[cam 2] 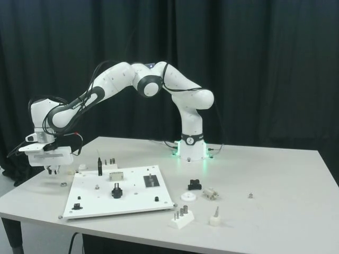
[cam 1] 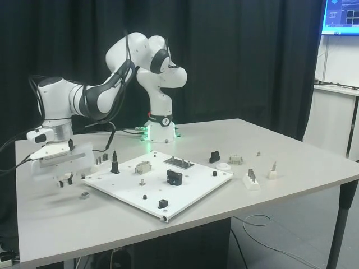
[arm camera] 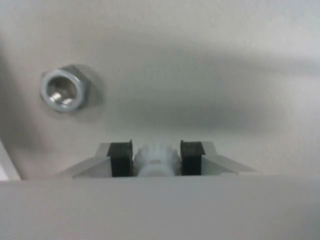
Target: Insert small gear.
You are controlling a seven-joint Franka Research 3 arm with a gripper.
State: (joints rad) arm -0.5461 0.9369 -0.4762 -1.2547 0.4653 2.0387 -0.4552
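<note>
Small gear held, off the board's edge

The gripper (arm camera: pixel 156 159) pinches the small gear (arm camera: pixel 157 156) between its black pads; a grey nut (arm camera: pixel 64 88) lies just below on the table, and the white board (cam 1: pixel 190 188) sits beside and beyond the hand, toward the arm's base.

My two room cameras stand back from the table (cam 1: pixel 291 162), one facing its front, one toward two o'clock; both share the arm (cam 2: pixel 132 79). My wrist camera hangs close above the tabletop.
</note>
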